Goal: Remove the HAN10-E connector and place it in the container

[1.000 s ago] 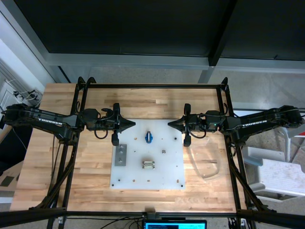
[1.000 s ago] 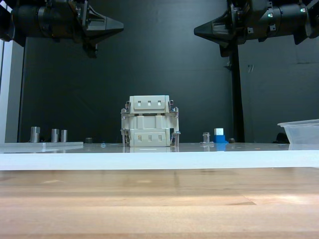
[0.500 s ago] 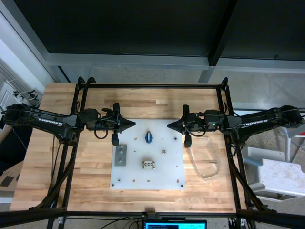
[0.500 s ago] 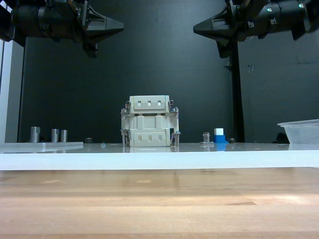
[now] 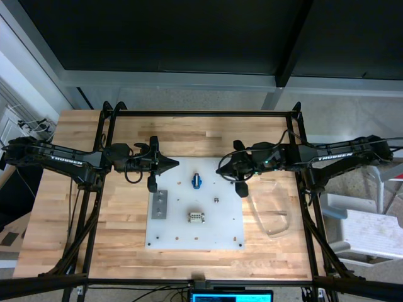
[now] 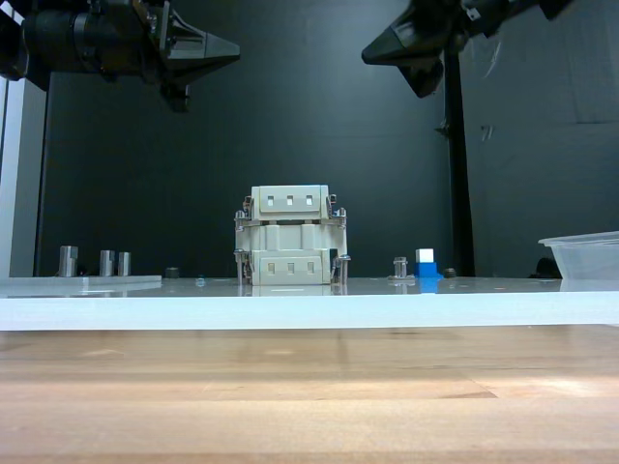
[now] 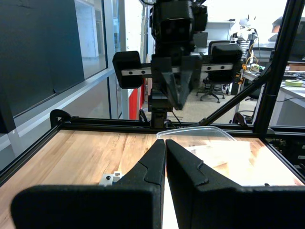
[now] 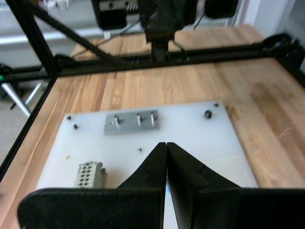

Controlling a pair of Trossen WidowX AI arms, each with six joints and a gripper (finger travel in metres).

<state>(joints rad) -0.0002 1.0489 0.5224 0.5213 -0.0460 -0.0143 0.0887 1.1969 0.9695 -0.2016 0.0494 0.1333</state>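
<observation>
The HAN10-E connector is a small grey-beige block seated on the white board near its front middle. The container, a clear tub, rests on the table just right of the board. My right gripper hangs shut and empty high over the board's back right part, tilted downward, well above and behind the connector. My left gripper is shut and empty, level, above the board's back left edge.
A blue upright piece stands at the board's back middle. A flat grey block with pins lies at the board's left. A black frame rings the wooden table.
My right gripper has moved left over the board and tipped its nose downward. The left arm, connector and container have not moved.
</observation>
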